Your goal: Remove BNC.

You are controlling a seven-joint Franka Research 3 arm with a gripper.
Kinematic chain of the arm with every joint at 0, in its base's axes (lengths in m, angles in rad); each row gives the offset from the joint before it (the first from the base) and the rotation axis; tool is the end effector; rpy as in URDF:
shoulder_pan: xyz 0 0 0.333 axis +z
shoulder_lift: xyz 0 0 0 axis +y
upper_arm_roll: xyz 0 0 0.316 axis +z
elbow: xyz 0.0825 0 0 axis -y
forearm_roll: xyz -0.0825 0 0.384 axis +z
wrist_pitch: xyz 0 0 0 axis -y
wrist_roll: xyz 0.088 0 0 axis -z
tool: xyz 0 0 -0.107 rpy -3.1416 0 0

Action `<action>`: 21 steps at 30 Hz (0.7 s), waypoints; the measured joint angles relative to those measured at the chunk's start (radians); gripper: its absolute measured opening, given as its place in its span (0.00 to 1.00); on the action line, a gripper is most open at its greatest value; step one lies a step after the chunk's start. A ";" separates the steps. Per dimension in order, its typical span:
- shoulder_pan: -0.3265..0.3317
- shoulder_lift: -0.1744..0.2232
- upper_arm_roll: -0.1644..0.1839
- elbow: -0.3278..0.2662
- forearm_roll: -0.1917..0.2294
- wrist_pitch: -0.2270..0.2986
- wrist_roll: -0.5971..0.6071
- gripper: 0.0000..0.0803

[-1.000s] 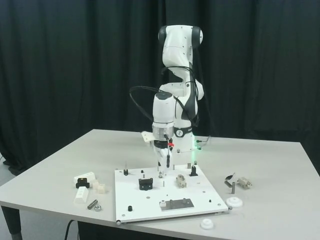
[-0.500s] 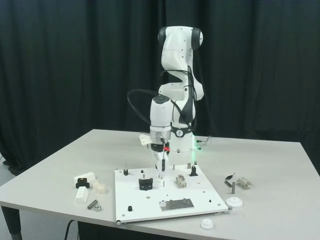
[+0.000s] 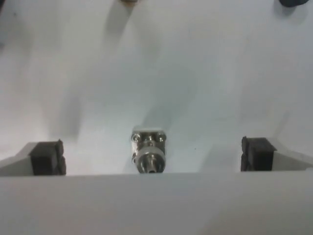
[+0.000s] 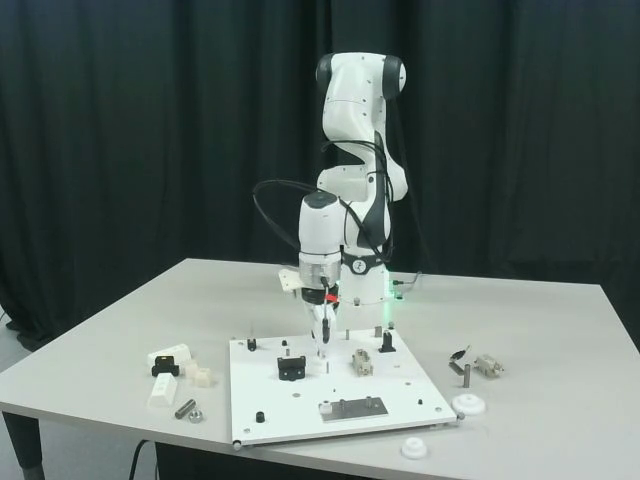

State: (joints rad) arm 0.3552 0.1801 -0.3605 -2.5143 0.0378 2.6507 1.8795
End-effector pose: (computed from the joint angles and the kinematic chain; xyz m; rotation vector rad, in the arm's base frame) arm 0.4628 -0.0086 0.2133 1.7791 -2.5253 0.0288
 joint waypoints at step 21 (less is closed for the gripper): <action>0.000 0.007 0.002 -0.001 0.092 -0.007 -0.088 0.87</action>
State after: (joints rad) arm 0.3556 0.1875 -0.3584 -2.5148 0.1302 2.6442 1.7914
